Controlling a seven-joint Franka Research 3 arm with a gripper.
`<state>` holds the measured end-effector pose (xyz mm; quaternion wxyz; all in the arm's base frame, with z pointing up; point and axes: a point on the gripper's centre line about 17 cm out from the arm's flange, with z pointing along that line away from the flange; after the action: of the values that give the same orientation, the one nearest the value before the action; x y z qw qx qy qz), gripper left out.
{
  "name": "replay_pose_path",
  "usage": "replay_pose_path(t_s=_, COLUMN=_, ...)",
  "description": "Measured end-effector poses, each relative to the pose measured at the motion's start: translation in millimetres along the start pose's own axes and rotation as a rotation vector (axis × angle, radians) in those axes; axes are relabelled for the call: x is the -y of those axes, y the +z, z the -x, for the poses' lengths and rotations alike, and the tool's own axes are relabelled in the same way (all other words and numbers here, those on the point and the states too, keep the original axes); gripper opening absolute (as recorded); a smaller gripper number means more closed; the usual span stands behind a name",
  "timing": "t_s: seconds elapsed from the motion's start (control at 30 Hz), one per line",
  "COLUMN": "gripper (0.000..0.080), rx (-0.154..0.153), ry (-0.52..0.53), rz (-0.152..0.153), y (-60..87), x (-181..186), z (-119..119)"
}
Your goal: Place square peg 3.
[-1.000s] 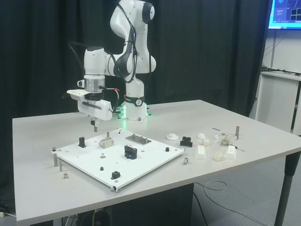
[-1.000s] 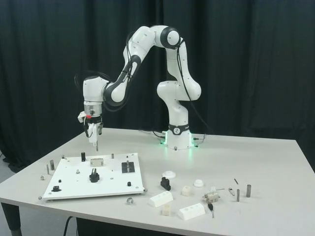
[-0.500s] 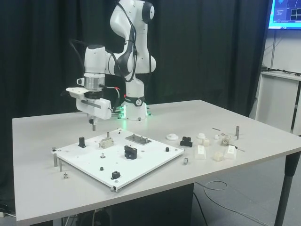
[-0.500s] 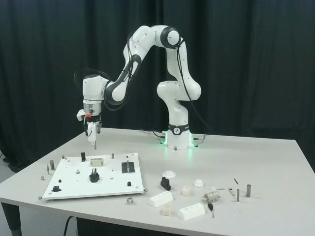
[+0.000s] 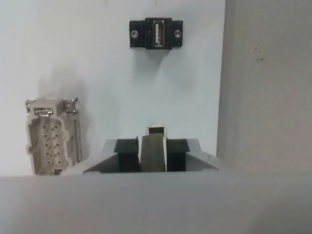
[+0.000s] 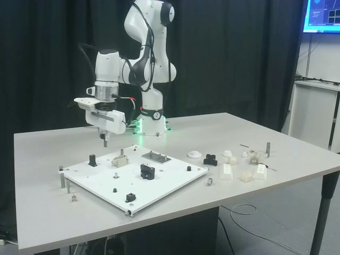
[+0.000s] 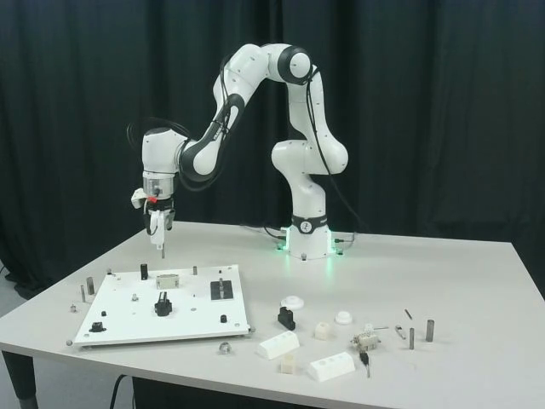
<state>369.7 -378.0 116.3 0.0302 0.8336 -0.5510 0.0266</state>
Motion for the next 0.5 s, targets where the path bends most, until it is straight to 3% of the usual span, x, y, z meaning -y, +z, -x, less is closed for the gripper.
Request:
replay_pose_path(t_s=0.27, gripper=0.0117, rx=-0.014, ry=-0.024, rz=-0.001, y=-3.1, x=3, z=-5)
replay_pose_path(t_s=0.5, gripper=0.0117, rx=-0.077, ry=-0.068, rz=-0.021, y=-10.1, x=13, z=-22)
